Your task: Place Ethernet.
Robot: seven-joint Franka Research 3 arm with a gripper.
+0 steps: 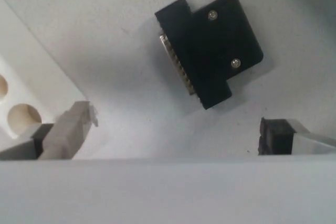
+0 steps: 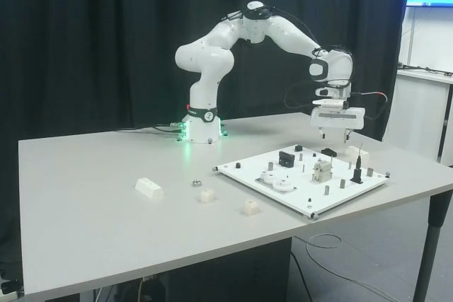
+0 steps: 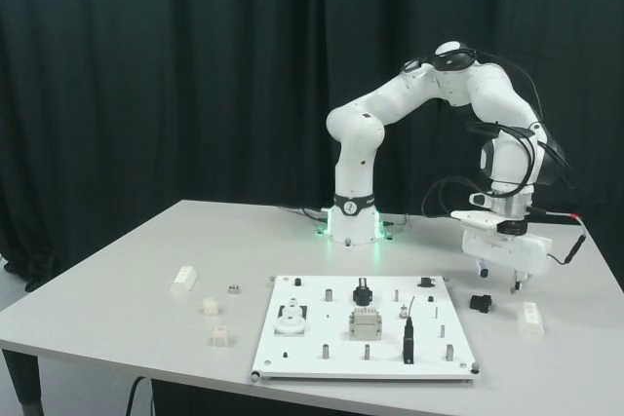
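arm (image 3: 429, 94): arched, reaching out | wrist: pointing down | hand (image 1: 173, 129): fingers spread wide

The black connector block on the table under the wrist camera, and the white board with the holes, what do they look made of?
The black rectangular connector block looks like matte moulded plastic: dull surface, two shiny metal-looking screws, and a row of metallic contacts along one edge. The white flat board with round holes looks like smooth plastic or painted sheet, with an even, low-gloss surface; which one cannot be told.

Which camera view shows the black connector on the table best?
The wrist view: the connector fills much of it, with its pin row and two screws visible. In the first room view and the second room view it is only a small black block beside the board.
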